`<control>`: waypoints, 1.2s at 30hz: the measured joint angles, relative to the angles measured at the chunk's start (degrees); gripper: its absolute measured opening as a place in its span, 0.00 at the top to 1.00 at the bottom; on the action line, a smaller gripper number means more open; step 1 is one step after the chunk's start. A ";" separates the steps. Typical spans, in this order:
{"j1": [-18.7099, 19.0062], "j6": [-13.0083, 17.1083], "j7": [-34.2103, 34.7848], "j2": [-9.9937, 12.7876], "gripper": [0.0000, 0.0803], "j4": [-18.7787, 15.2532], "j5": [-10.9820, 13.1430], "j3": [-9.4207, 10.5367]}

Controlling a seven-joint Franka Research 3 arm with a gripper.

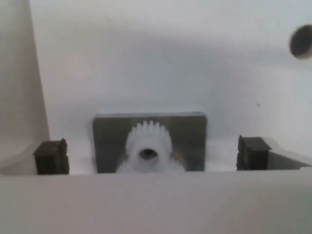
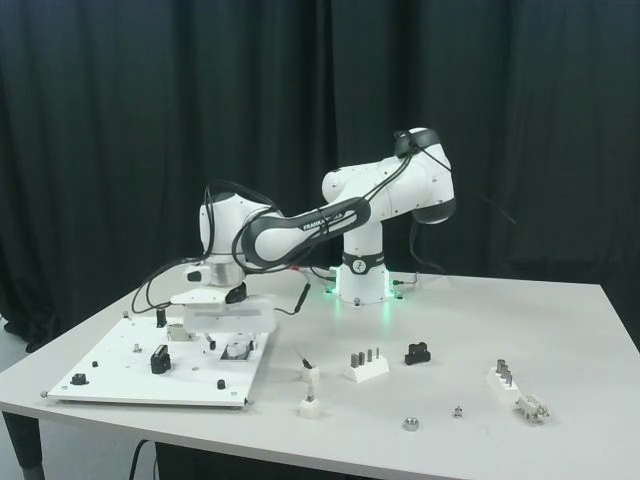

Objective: Insert small gear.

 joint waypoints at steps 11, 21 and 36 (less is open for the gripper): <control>-0.06 0.60 4.38 0.00 0.01 0.17 -2.43 -2.15; -0.99 1.73 5.46 0.00 0.00 0.61 -2.54 -2.30; -2.83 1.74 6.98 0.00 0.00 1.42 -1.32 -0.81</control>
